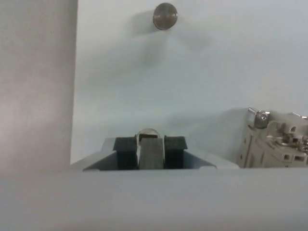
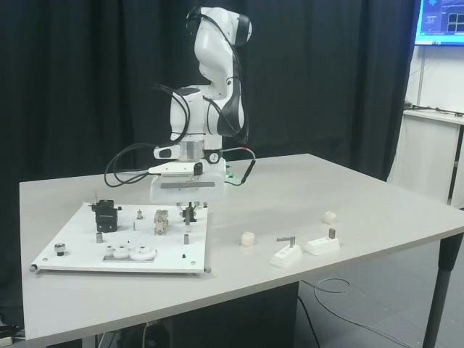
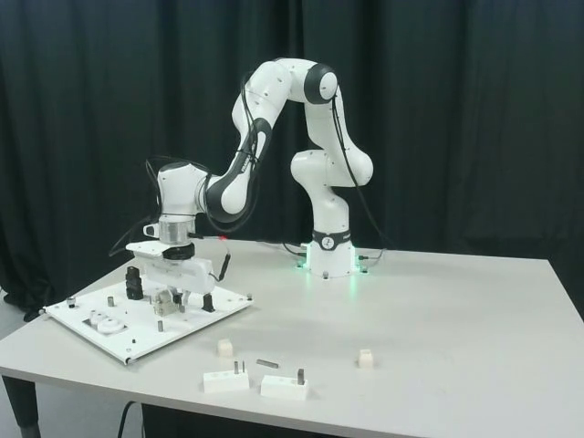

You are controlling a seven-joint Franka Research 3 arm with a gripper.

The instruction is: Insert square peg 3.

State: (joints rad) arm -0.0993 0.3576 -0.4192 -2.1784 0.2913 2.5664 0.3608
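No text, label, brand, number or sign is showing clearly enough to be read in these views. A screen [image 2: 441,22] is glowing behind the grey table [image 2: 377,196], at the far right of the black curtain [image 2: 326,72], and something is displaying on it, but it is too small to read.

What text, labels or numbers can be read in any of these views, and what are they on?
None can be read.
Screen, top corner of the first room view: it shows graphics, with any text too small to read.
Arm, white board, and end effector holding the peg: no readable markings.
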